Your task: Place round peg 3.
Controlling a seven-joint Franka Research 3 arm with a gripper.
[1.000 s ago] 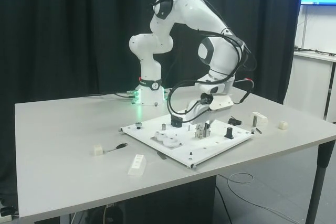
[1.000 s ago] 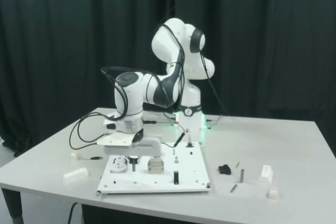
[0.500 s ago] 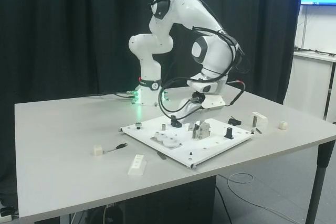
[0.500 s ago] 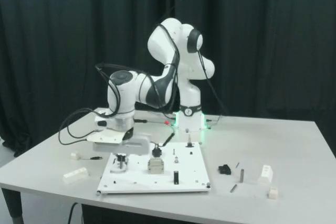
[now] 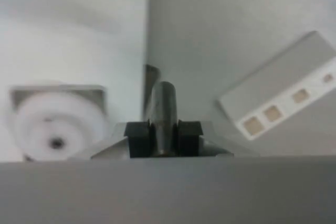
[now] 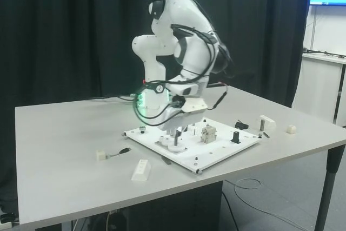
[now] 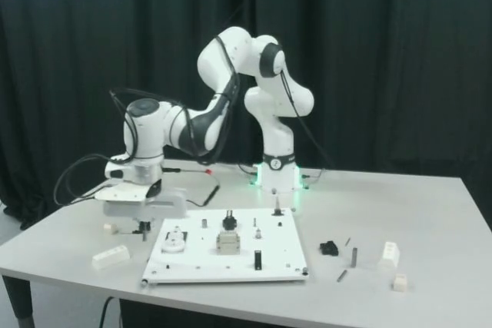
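The arm (image 7: 192, 124) is white with black joint bands and black cables. The board (image 7: 284, 255) is white on a grey table (image 7: 430, 228). A green light (image 7: 254, 180) glows at the arm's base. The curtain (image 7: 384, 51) is black.

White, rounded arm (image 7: 231, 74) of glossy shell segments, black bands at the joints. Black cables (image 7: 81, 174) looped loosely along the links and hanging beside the wrist. Green light glowing at the base (image 7: 277, 178), with a small round dial on its front. Flat, broad white wrist block (image 7: 142, 203). Tool (image 5: 163, 136) ending in two square black fingertips (image 5: 137, 136) beneath a grey housing.
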